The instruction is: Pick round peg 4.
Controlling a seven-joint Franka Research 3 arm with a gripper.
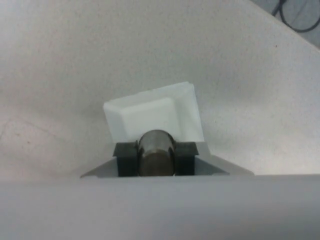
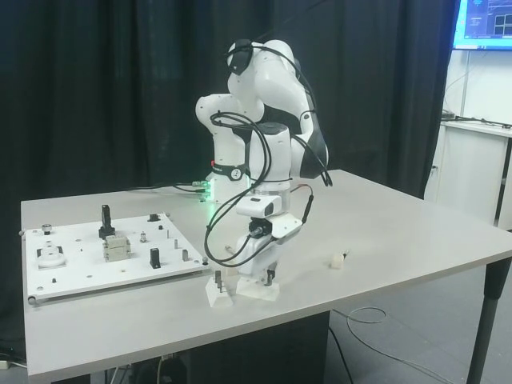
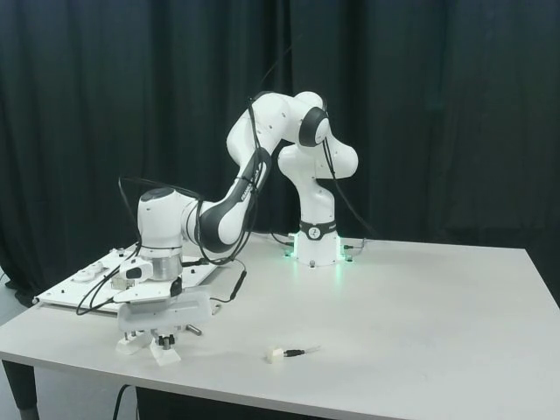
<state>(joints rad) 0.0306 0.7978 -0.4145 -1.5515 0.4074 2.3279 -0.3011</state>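
One round peg point(image 1: 155, 152) sits upright between your gripper point(image 1: 155, 159) fingers, both black pads pressed against its sides above the white holder point(image 1: 165, 112) at the near edge of the surface point(image 3: 420, 297). Its long axis runs vertical, so you'd lift straight up to free it.
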